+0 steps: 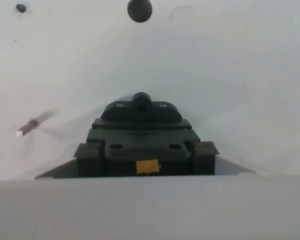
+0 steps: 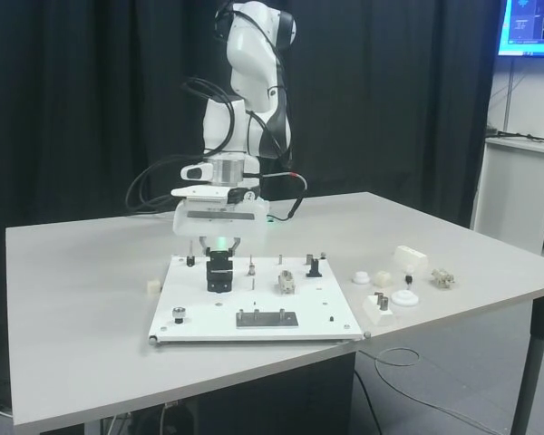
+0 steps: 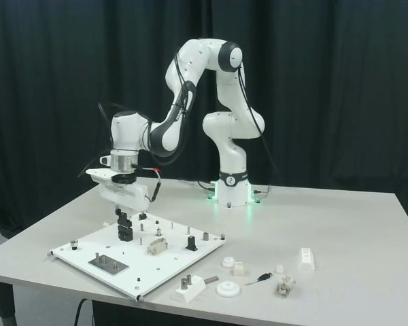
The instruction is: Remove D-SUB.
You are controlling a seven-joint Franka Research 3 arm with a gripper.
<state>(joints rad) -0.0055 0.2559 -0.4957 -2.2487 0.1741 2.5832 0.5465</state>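
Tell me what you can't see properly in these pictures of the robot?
- Gripper: in both room views the jaws are too small to show whether they are pinching anything.
- Black connector: in the wrist view a grey band along the picture's edge hides its near part.
- White board: in the room views its pegs and small parts are too tiny to name.
- Loose white pieces on the grey table: too small to identify.

D-SUB (image 2: 286,284) | small grey connector with metal shell | seated upright on white board (image 2: 254,335) | near board's middle, apart from arm
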